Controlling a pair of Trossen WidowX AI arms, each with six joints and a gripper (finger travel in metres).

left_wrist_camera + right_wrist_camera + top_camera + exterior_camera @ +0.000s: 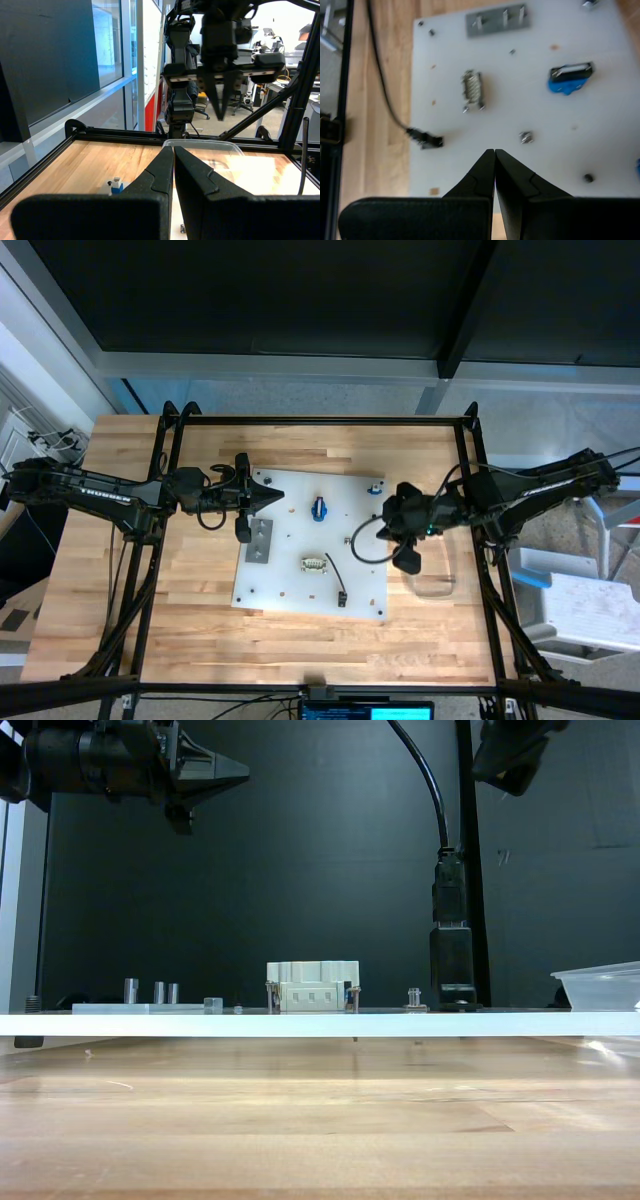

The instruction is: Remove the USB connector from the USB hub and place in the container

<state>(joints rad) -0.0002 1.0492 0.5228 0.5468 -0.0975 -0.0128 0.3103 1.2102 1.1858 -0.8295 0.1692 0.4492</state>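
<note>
The USB connector (334, 576), a short thin black cable, is plugged into the USB hub (341, 598) at the white board's near edge. In the low view the USB connector (451, 900) stands upright on the USB hub (456, 994). In the right wrist view the USB hub (431, 142) lies beyond my shut fingertips. The container (437, 576), a clear tub, sits just right of the board. My right gripper (384, 524) hovers shut, holding nothing, high over the board's right edge. My left gripper (272, 498) hovers shut and holding nothing over the board's left side.
The white board (300, 580) carries a beige multi-pin socket (315, 565), a blue knob (319, 508) and a grey plate with pegs (260, 540). A black frame (320, 421) borders the wooden table. The right arm's looped cable (362, 545) hangs over the board's right part.
</note>
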